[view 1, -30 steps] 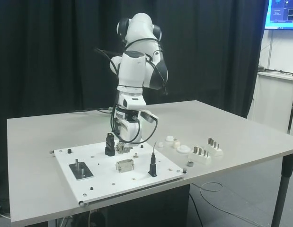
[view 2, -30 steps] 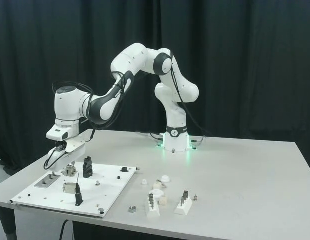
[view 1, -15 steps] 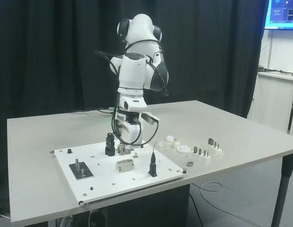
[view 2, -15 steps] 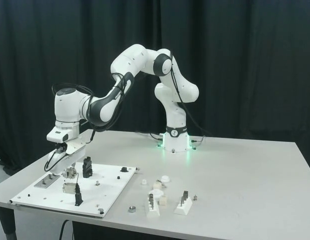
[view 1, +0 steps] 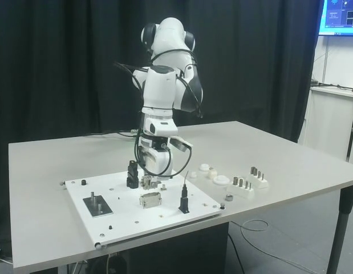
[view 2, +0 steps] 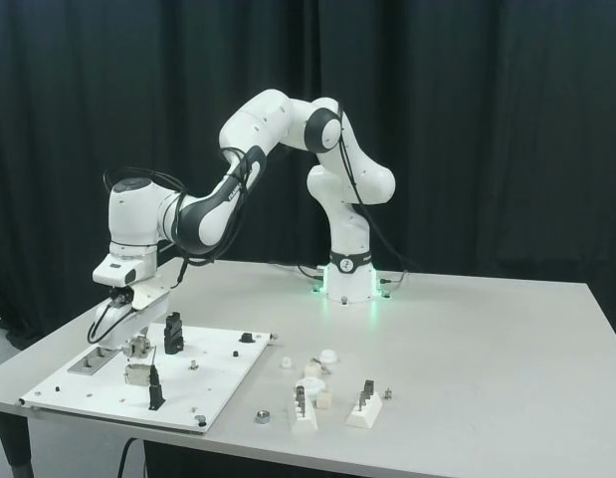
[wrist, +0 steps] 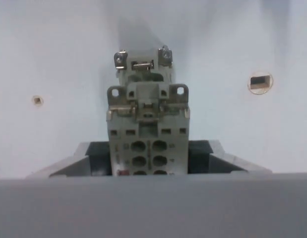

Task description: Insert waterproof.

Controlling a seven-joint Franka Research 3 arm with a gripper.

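The grey waterproof connector, with round pin holes and metal clips, fills the middle of the wrist view. My gripper is shut on it, one finger on each side. Past it, the grey mating socket sits on the white board. In the first room view the gripper hangs low over the board, holding the connector just behind and above the socket. The second room view shows the gripper above the socket.
A black upright fixture stands close beside the gripper. A black post piece and a grey block with pegs also stand on the board. White round parts, white pin holders and a nut lie beyond the board.
The wrist has turned a little and the gripper with the connector has shifted slightly toward the socket. Nothing on the board has moved.
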